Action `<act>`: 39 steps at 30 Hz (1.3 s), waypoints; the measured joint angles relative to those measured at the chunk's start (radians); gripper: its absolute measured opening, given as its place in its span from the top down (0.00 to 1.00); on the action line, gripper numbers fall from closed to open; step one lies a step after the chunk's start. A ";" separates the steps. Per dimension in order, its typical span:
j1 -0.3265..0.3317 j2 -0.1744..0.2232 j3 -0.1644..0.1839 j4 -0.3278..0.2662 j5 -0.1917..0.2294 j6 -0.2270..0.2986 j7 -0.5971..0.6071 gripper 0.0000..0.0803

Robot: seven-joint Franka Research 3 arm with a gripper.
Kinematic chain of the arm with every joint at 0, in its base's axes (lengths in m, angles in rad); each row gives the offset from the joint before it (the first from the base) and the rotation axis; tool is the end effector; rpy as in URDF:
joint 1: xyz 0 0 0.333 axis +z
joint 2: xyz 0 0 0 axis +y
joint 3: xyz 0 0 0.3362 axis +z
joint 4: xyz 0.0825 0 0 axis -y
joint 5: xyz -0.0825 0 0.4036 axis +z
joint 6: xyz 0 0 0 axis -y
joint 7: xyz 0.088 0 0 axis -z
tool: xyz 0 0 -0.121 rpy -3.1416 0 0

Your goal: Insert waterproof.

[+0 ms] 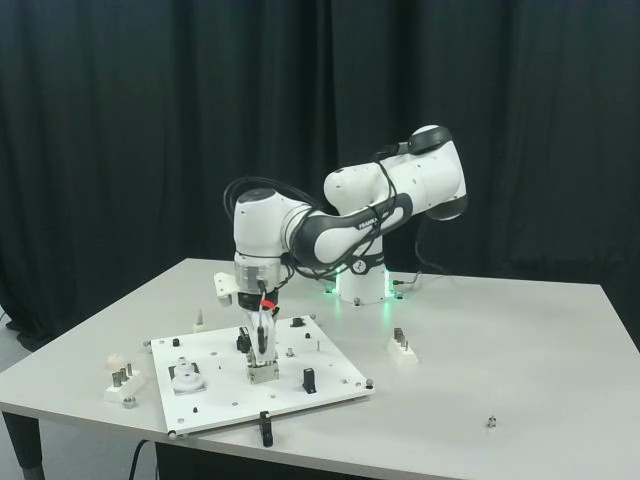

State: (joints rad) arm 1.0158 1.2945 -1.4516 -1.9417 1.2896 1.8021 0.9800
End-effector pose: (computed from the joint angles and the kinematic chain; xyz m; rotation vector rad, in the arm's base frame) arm 0.6087 -0.0983 0.2312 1.8512 -2.4641 0.0418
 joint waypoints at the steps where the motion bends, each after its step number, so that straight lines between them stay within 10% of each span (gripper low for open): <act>1: 0.000 -0.001 0.000 -0.001 0.001 0.000 0.000 0.61; 39: 0.005 -0.006 -0.007 -0.042 0.082 0.001 -0.106 0.61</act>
State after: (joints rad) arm 1.0206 1.2885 -1.4589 -1.9835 1.3711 1.8030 0.8739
